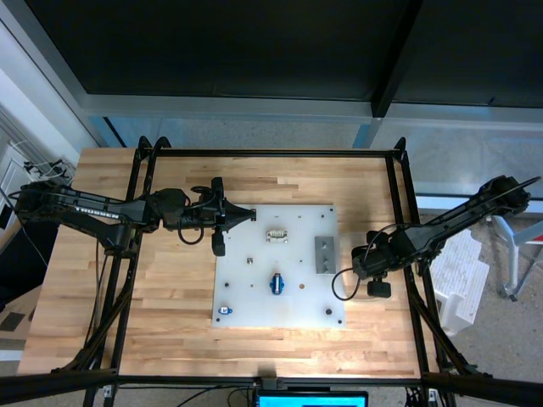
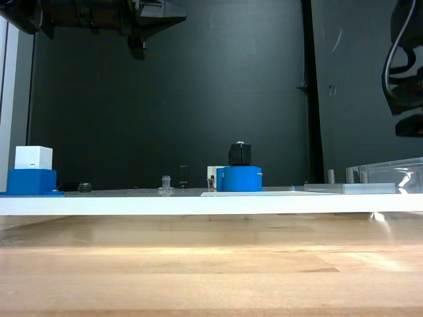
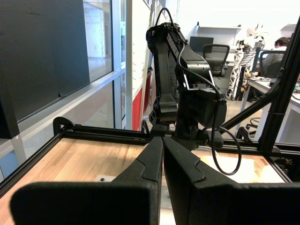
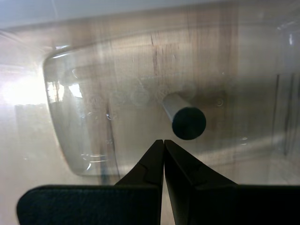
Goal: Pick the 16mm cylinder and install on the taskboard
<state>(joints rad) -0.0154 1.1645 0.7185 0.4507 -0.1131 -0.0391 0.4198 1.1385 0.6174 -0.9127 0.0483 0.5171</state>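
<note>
Right pincer [image 4: 163, 140]: tips pressed together, holding nothing, hanging just past the right edge of the taskboard [image 1: 254, 297], over one clear tray [image 4: 93, 136]. One cylinder [image 4: 185, 119] stands in that tray, apart from the tips, not gripped.

Left pincer [image 3: 163, 137]: also pressed together, holding nothing, high over the taskboard's far-left edge, pointing across at the right arm.

Taskboard count:
- one grey block [image 1: 326, 253]
- one blue fitting [image 1: 277, 283]
- one silver connector [image 1: 276, 235]
- one small blue-and-white piece [image 1: 224, 311] at the near-left corner

Taskboard lies flat on the wood worktop [image 1: 153, 288].
</note>
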